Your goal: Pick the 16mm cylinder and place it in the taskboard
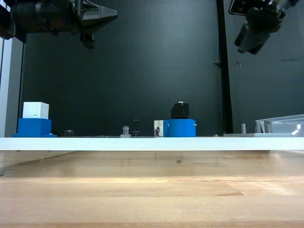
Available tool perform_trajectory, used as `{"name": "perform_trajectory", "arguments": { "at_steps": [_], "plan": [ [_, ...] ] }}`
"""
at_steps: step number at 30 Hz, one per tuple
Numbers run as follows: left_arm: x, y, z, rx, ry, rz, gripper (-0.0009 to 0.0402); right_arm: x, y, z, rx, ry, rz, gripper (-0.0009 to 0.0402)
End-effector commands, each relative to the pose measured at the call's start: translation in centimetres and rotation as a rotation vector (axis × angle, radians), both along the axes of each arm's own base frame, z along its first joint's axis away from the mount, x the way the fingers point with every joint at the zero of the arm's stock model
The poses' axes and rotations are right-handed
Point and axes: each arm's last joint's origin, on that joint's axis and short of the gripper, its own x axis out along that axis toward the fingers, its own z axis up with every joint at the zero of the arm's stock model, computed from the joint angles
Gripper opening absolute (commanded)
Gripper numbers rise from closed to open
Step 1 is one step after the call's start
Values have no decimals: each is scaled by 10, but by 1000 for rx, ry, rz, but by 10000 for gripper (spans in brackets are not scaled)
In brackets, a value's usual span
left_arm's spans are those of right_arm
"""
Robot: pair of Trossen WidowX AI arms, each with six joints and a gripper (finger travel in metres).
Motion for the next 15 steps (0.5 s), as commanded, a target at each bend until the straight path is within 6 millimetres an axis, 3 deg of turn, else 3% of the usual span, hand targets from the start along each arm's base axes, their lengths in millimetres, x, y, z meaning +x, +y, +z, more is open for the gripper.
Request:
{"name": "perform_trajectory", "arguments": {
  "at_steps": [1,15],
  "plan": [
    [0,0,0,0,0,0,0,-3,5,-2,15,60,3,0],
    [0,0,0,0,0,0,0,-16,25,0,36,304,32,0]
  ]
}}
